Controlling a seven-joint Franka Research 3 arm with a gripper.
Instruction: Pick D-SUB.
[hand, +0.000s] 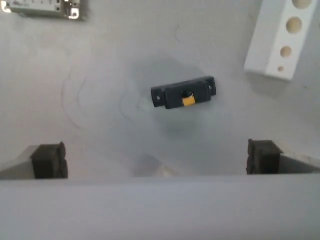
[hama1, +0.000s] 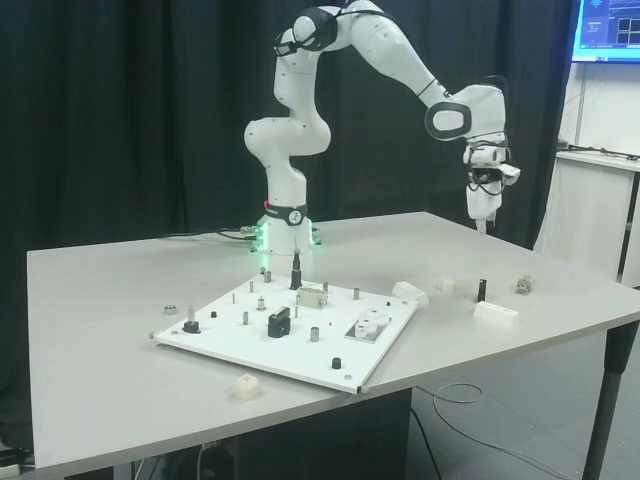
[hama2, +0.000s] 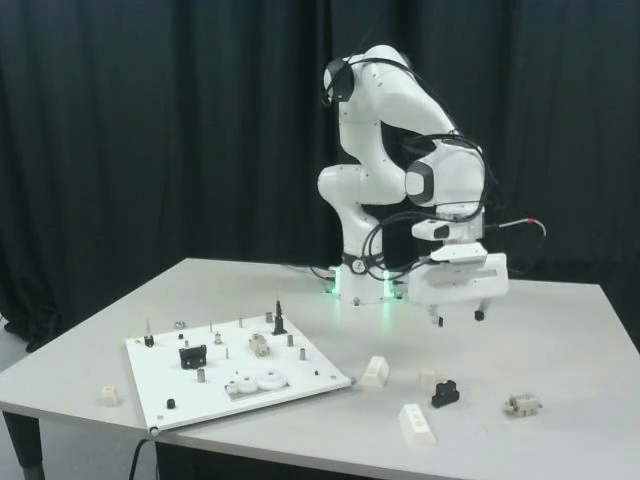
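The gripper (hand: 155, 159) hung in the air well above the table, its two black fingertips set wide apart and holding nothing; in the second room view the gripper (hama2: 457, 318) was clear of the surface, and in the first room view the gripper (hama1: 485, 224) was likewise raised over the far right part of the table. Seen from the wrist, the D-SUB (hand: 183, 92) lay on the grey table (hand: 100, 110) between the two fingertips' lines, untouched and apart from both pads. It appeared as a small black connector body lying flat. In the second room view the D-SUB (hama2: 445, 391) rested on the table below and slightly in front of the gripper. A white block with a row of holes (hand: 281, 37) lay near the connector, not touching it; the same white block (hama2: 416, 422) sat toward the table's front edge in the second room view. A small grey part (hama2: 522, 404) lay on the table near the connector, apart from it. Well away stood the white board (hama2: 230, 385) carrying assorted small pieces. The white arm (hama2: 390, 110) rose from its base with green lights (hama2: 352, 290).
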